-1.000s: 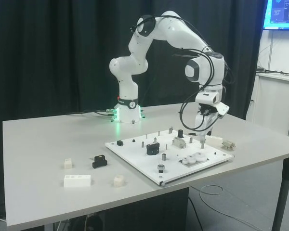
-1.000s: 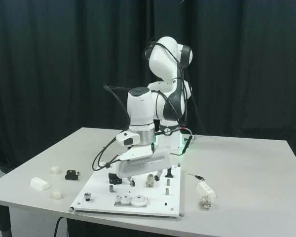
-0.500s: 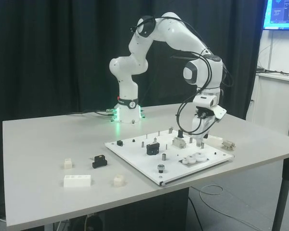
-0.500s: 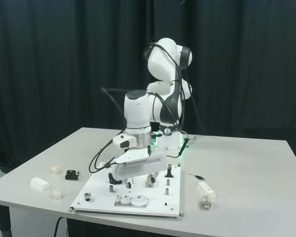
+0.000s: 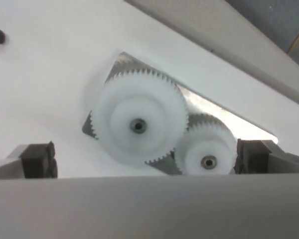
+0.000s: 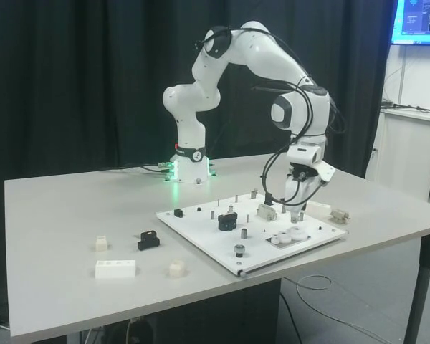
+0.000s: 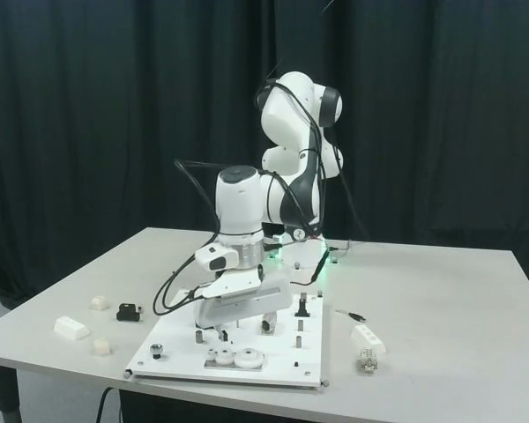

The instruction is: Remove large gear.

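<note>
Gears sit meshed on the white board (image 6: 222,233), near its front edge: the large gear (image 5: 138,124) on its pin, with a smaller gear (image 5: 208,160) touching it tooth to tooth. In the wrist view the pincer (image 5: 144,159) hangs above them, spread wide, one black fingertip (image 5: 37,160) well out from the large gear and the other fingertip (image 5: 251,155) just beyond the small gear. That span takes in both gears, not the large one alone.

The main risk, as I judge it, is closing from this pose: the far finger would meet the small gear first and shove it, or pinch both together. A descent off-centre could also land a finger on the teeth. Lifting at a tilt might bind the large gear on its pin and drag the board across the grey counter (image 6: 64,215).
</note>
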You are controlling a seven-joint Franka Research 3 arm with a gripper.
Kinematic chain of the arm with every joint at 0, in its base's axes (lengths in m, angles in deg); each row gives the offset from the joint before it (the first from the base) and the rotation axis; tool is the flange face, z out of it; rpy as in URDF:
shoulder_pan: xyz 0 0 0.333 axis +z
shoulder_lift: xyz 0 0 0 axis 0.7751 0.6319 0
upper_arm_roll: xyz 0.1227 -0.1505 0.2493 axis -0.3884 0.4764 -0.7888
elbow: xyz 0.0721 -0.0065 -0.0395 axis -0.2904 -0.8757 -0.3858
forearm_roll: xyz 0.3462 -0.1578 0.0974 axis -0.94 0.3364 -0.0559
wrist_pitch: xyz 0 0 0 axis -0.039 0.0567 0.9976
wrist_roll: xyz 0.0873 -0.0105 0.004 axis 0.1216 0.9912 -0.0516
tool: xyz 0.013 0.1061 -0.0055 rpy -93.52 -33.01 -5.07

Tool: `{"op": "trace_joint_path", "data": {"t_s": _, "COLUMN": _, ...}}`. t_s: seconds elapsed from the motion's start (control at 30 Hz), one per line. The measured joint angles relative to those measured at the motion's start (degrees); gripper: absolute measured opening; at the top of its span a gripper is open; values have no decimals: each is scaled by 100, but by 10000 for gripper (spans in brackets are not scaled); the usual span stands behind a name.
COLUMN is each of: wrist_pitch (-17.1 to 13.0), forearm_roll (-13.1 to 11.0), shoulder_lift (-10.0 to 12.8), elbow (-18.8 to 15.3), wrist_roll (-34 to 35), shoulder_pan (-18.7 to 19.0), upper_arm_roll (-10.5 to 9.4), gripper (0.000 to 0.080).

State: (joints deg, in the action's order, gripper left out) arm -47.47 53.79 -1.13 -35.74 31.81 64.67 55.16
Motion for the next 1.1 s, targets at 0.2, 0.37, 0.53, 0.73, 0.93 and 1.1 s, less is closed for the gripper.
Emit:
{"op": "trace_joint_path", "data": {"t_s": 0.2, "wrist_pitch": -109, "forearm_roll": 0, "shoulder_lift": 56, "elbow": 19, "wrist_roll": -81, "shoulder_pan": -13, "upper_arm_roll": 0, "gripper": 800}}
{"op": "trace_joint_path", "data": {"t_s": 0.37, "wrist_pitch": -239, "forearm_roll": 15, "shoulder_lift": 115, "elbow": 19, "wrist_roll": -198, "shoulder_pan": -13, "upper_arm_roll": 0, "gripper": 800}}
{"op": "trace_joint_path", "data": {"t_s": 0.53, "wrist_pitch": -327, "forearm_roll": 30, "shoulder_lift": 161, "elbow": 19, "wrist_roll": -337, "shoulder_pan": -12, "upper_arm_roll": -1, "gripper": 800}}
{"op": "trace_joint_path", "data": {"t_s": 0.73, "wrist_pitch": -426, "forearm_roll": 81, "shoulder_lift": 191, "elbow": 19, "wrist_roll": -357, "shoulder_pan": -7, "upper_arm_roll": -4, "gripper": 800}}
{"op": "trace_joint_path", "data": {"t_s": 0.93, "wrist_pitch": -469, "forearm_roll": 171, "shoulder_lift": 206, "elbow": 18, "wrist_roll": -357, "shoulder_pan": 6, "upper_arm_roll": -13, "gripper": 800}}
{"op": "trace_joint_path", "data": {"t_s": 1.1, "wrist_pitch": -510, "forearm_roll": 265, "shoulder_lift": 223, "elbow": 16, "wrist_roll": -358, "shoulder_pan": 19, "upper_arm_roll": -27, "gripper": 800}}
